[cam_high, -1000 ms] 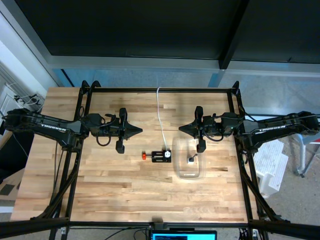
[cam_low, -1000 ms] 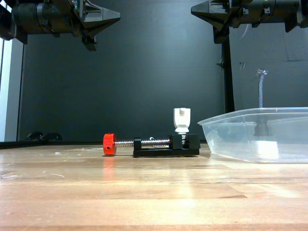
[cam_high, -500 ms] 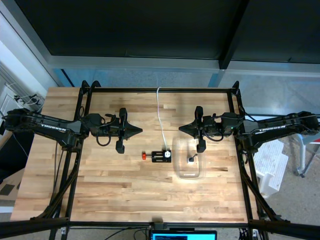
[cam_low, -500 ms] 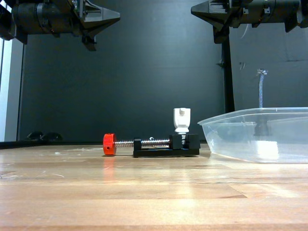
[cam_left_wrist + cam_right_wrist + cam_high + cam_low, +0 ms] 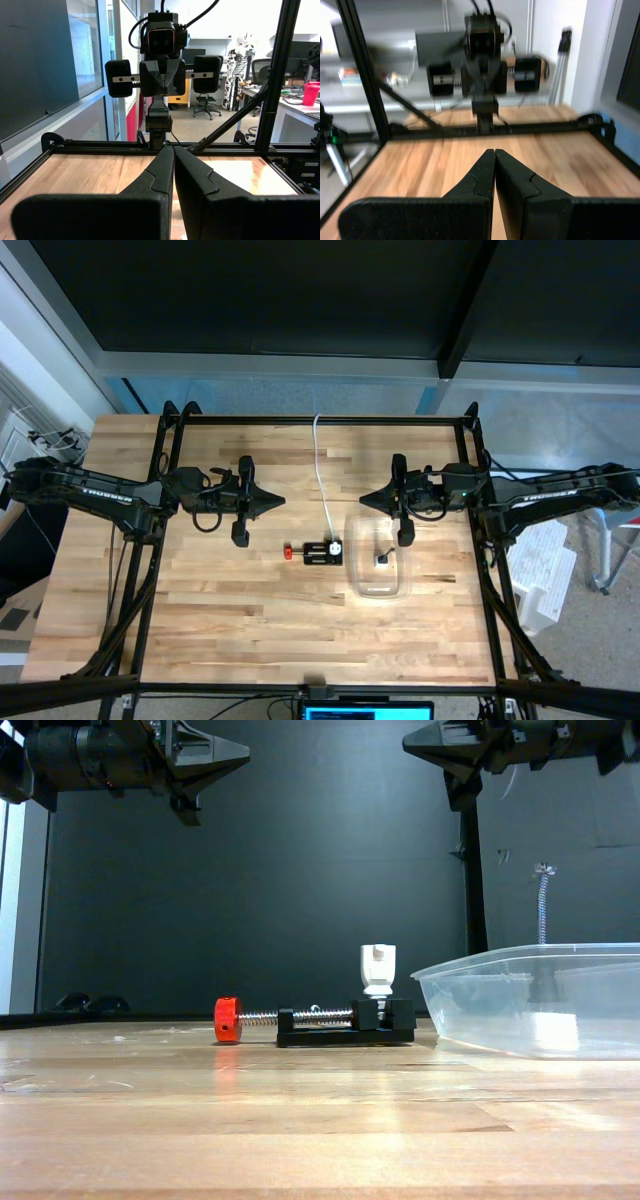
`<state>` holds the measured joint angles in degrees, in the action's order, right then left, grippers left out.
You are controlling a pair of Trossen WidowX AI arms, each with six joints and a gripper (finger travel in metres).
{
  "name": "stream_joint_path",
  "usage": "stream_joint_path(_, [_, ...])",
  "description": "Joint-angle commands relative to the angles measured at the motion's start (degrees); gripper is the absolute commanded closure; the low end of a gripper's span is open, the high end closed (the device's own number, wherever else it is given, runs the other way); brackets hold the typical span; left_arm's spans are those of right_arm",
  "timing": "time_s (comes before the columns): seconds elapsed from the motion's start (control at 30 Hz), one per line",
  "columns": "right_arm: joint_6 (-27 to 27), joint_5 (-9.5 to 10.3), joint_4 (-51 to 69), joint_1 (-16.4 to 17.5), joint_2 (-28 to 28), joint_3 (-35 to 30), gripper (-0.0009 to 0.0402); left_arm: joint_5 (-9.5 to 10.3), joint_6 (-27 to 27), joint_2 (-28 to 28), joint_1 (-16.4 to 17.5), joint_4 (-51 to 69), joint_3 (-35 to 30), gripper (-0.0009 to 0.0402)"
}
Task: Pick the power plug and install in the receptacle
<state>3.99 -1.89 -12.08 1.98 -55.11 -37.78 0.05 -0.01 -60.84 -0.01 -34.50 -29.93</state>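
Slightly the right gripper (image 5: 363, 502) has drawn back toward its arm; closed and empty, it hangs high by the far edge of the clear tray (image 5: 353, 575). It should open, then drop straight onto the power plug (image 5: 382, 560) lying in the tray. Beside the tray stands the receptacle (image 5: 335, 548); beyond it hangs the left gripper (image 5: 282, 502), closed, empty. How the plug is turned is unreadable.

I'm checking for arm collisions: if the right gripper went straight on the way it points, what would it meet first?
Probably the left gripper, which hangs facing it at about the same height. The right gripper points level, well above the receptacle; the gap between the two looks free.
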Motion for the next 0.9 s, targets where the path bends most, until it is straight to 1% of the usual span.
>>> stream_joint_path(0.03, [0.1, -0.04, 11.9, 0.2, 1.9, -2.9, 0.0393, -0.02, 0.0, 0.0, 0.0, 0.0, 0.0, 0.0393])
stream_joint_path(0.1, [0.3, -0.09, 19.3, 0.3, 2.6, -4.5, 0.0393, -0.02, 0.0, 0.0, 0.0, 0.0, 0.0, 0.0393])
stream_joint_path(0.17, [1.0, -0.7, 25.7, 0.6, 3.0, -5.9, 0.0394, -0.02, 0.0, 0.0, 0.0, 0.0, 0.0, 0.0393])
stream_joint_path(0.2, [1.3, -1.64, 28.8, 1.0, 3.1, -6.6, 0.0393, -0.02, 0.0, 0.0, 0.0, 0.0, 0.0, 0.0393])
stream_joint_path(0.37, [1.6, -4.59, 42.8, 3.2, 3.2, -10.0, 0.0393, -0.02, 0.0, 0.0, 0.0, 0.0, 0.0, 0.0393])
stream_joint_path(0.53, [3.6, -4.59, 52.0, 6.0, 3.9, -11.6, 0.0393, -0.02, 0.0, 0.0, 0.0, 0.0, 0.0, 0.0393])
stream_joint_path(0.7, [4.8, -4.52, 60.0, 8.4, 3.8, -11.3, 0.0393, -0.02, 0.0, 0.0, 0.0, 0.0, 0.0, 0.0393])
stream_joint_path(0.9, [4.8, -4.52, 62.1, 10.3, 2.3, -11.3, 0.0392, -0.02, 0.0, 0.0, 0.0, 0.0, 0.0, 0.0393])
